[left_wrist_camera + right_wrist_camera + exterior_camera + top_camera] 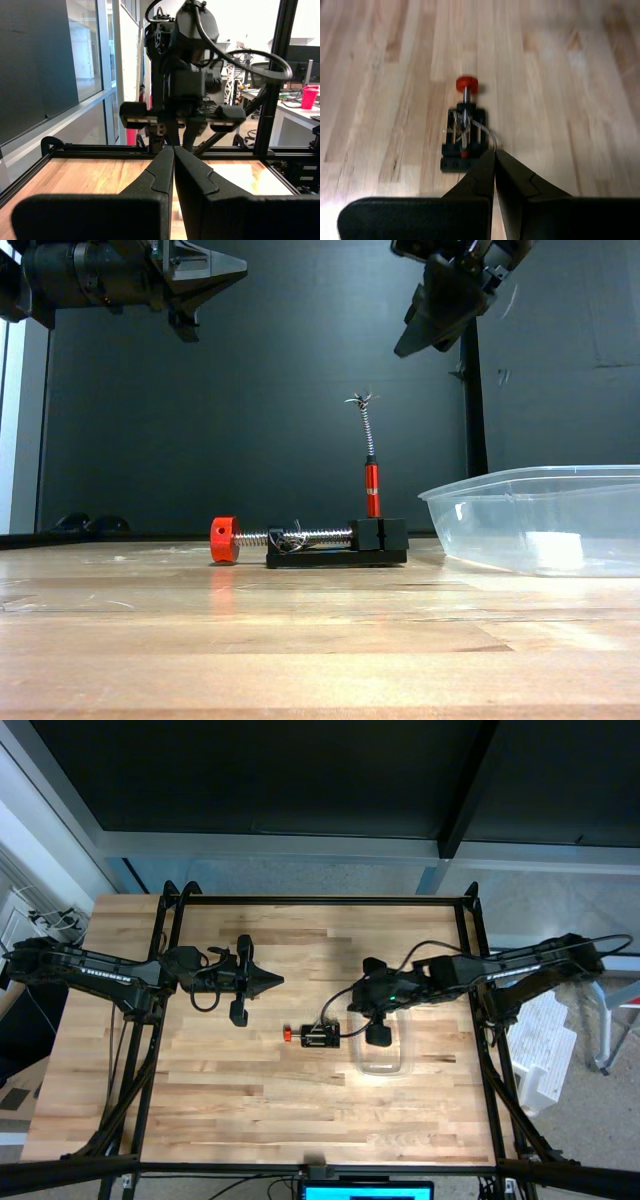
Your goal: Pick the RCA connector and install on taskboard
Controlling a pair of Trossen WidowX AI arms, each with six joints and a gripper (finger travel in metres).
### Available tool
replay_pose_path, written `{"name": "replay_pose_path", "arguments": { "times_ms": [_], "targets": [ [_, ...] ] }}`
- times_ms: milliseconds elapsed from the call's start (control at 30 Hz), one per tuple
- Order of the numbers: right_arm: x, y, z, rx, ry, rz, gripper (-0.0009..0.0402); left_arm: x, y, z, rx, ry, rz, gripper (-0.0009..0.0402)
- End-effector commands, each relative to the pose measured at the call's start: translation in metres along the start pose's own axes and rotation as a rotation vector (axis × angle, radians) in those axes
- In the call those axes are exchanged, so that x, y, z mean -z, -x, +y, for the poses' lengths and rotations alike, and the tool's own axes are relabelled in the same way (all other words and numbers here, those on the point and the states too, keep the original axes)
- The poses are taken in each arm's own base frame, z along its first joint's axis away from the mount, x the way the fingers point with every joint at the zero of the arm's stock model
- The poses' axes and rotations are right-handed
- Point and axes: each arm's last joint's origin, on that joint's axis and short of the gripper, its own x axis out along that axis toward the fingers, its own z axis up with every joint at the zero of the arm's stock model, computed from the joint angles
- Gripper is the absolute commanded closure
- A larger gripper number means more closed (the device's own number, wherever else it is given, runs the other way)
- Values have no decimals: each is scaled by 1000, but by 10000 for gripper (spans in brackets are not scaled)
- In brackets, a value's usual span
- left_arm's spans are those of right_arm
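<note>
High view: the black vise [321, 1037] lies on the bare table [250, 1110] with its red knob [287, 1034] toward the left arm, just beside the clear tray [404, 1065]. The right gripper [379, 1034] hangs over the tray's far end, and the left gripper [272, 981] is held well apart from the vise, pointing inward. White lettering runs along the left arm [95, 972] but is not legible. Low view: the connector [372, 490], a red cylinder, stands on the vise [336, 542] with its long axis vertical. Its braided cable [367, 435] rises from its top to a frayed end, and nothing holds it. The white block [555, 550] sits bare in the tray [470, 530]. Both grippers hang high above the table, the right gripper [405, 346] pointing down and leftward, above and to the right of the connector and well clear of it. Left wrist view: the left gripper [174, 165] has its fingers pressed together on nothing, and the right arm [182, 75] faces it across the table. Right wrist view: the right gripper [495, 167] has its fingers pressed together, pinching nothing. Beyond them lies the vise [463, 140], knob [467, 84] away, with the connector [464, 154] seen end-on as a small red spot and its cable [487, 132] curving toward the fingertips.
</note>
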Motion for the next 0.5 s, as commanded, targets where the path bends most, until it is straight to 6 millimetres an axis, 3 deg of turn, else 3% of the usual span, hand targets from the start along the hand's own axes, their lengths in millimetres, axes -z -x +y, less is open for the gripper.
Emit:
{"name": "replay_pose_path", "arguments": {
  "times_ms": [33, 500],
  "targets": [
    [5, 7, -5, 2, -9, -120, 393, 0, 0, 0, 0, 0, 0, 393],
    [23, 36, -26, 23, -15, -588, 393, 0, 0, 0, 0, 0, -1, 393]
  ]
}}
